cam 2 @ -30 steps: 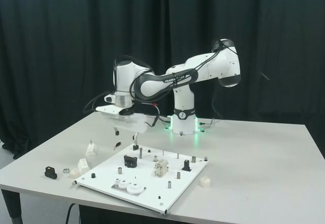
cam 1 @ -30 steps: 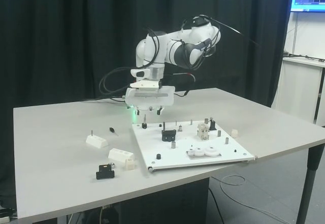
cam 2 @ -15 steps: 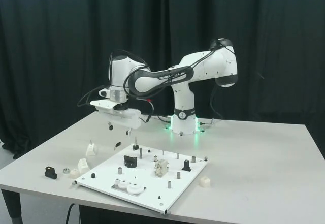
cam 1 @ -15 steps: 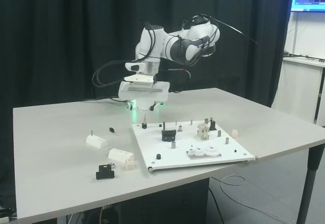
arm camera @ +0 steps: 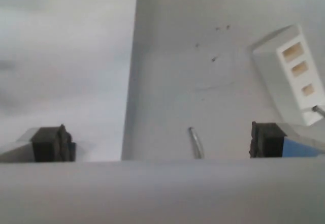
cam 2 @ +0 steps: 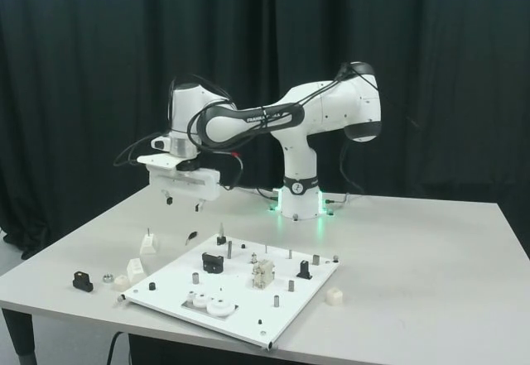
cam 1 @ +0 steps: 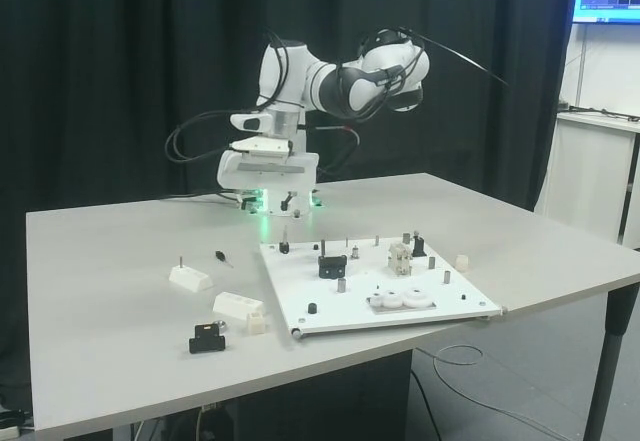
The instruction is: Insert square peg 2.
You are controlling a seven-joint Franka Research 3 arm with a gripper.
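table edge nearest, grey table [cam 1: 100,381], and on it black clip [cam 1: 207,338] lying beside small white block [cam 1: 240,308]. a bit further, another white block [cam 1: 189,278] with thin pin standing up from it. to the side, white board [cam 1: 300,301] lying flat, with two white gears [cam 1: 400,299] near its front edge and several small posts on it. at far corner of the board, toward the arm, square peg [cam 1: 284,247] [cam 2: 221,239] standing upright in the board, touched by nothing. behind and above it, gripper [cam 1: 270,201] [cam 2: 183,203] [arm camera: 158,141] hanging in the air over the table, well apart from the peg, fingers spread wide, holding nothing. under it in wrist view, white block with three slots [arm camera: 292,74]. further back, white arm [cam 1: 340,86] bent over, green light [cam 2: 273,209] at its base, black curtain [cam 1: 120,61] behind.
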